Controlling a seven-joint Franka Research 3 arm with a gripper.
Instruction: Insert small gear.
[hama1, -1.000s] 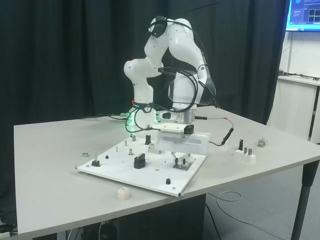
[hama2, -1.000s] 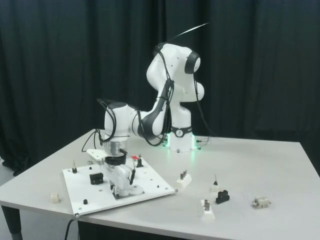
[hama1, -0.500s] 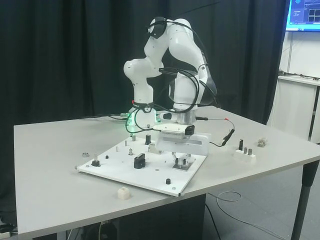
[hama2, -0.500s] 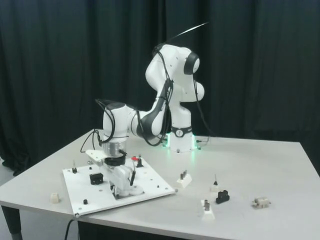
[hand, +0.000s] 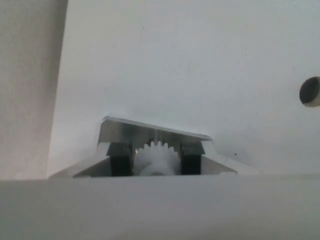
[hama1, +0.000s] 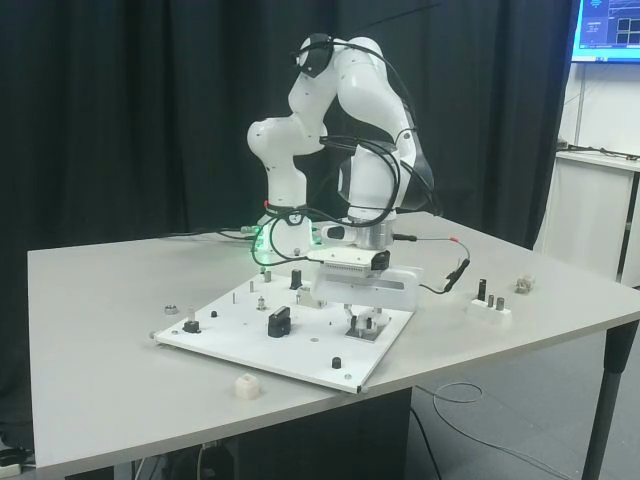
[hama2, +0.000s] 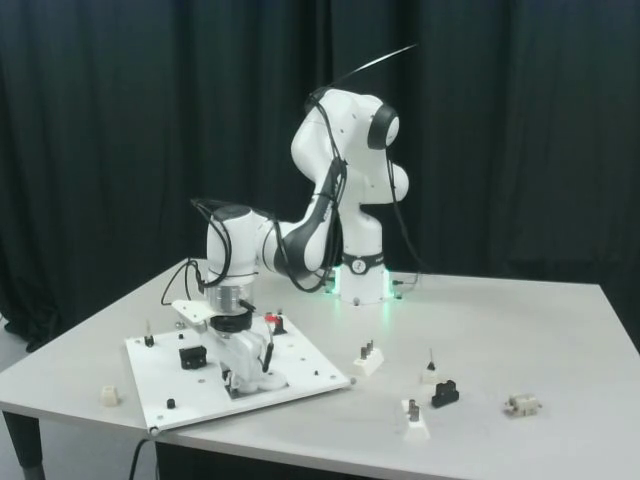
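Observation:
In the wrist view a small white gear (hand: 156, 156) with fine teeth sits between two black pads (hand: 120, 159), so my gripper (hand: 156, 161) is shut on it. Behind it lies the white assembly board (hand: 200, 75). In the first room view the gripper (hama1: 363, 322) hangs just above a grey fixture near the right front of the board (hama1: 230, 340). The second room view shows the gripper (hama2: 240, 378) pointing straight down over the board (hama2: 190, 392). The gear itself is too small to make out in either room view.
A black block (hama1: 278, 321) and several short pegs stand on the board. A small white cube (hama1: 246, 386) lies on the table in front of it. To the right are a white peg holder (hama1: 490, 303) and a small part (hama1: 523, 284).
The arm has risen a little over the last second, lifting the gripper slightly off the grey fixture. Everything else stays where it was.

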